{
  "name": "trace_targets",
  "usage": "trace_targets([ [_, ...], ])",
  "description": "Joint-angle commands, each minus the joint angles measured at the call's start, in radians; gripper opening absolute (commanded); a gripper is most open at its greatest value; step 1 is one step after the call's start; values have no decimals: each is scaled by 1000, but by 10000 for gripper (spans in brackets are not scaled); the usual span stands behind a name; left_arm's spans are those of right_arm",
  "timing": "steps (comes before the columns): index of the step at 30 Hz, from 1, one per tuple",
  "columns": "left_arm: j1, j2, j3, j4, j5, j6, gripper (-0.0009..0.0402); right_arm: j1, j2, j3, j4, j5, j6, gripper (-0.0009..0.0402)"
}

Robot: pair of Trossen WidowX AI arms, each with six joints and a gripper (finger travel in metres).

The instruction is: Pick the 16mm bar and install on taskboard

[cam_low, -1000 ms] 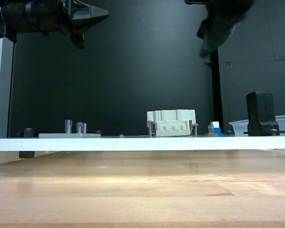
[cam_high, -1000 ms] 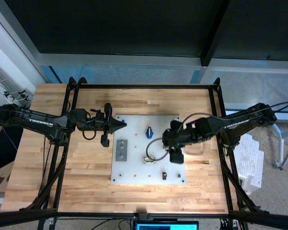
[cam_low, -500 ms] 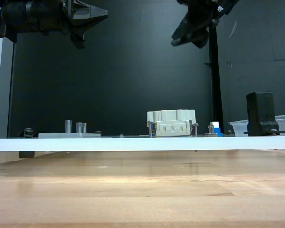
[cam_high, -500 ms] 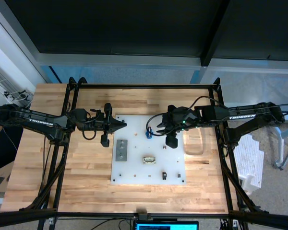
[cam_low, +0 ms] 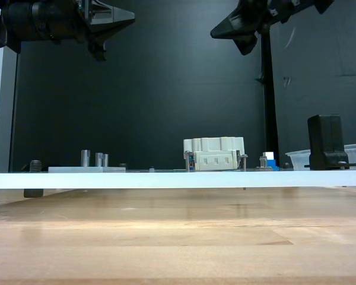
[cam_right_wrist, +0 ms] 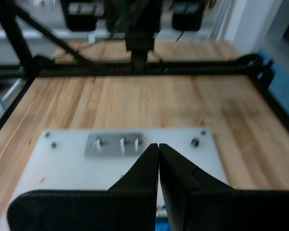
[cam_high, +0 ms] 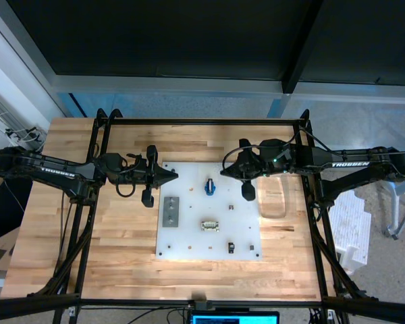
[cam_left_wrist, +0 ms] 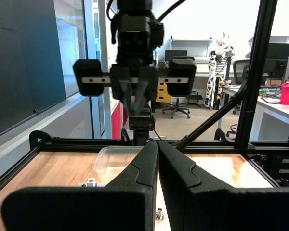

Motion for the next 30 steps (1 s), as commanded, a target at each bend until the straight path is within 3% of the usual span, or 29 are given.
trace_targets([
  [1,0,0,0,0,0,0,0,1,-9,-27,103,0,-2,0],
  [20,0,0,0,0,0,0,0,1,-12,-196,586,3,26,0],
  [30,0,0,0,0,0,0,0,-1,-13,-263,657,7,92,0],
])
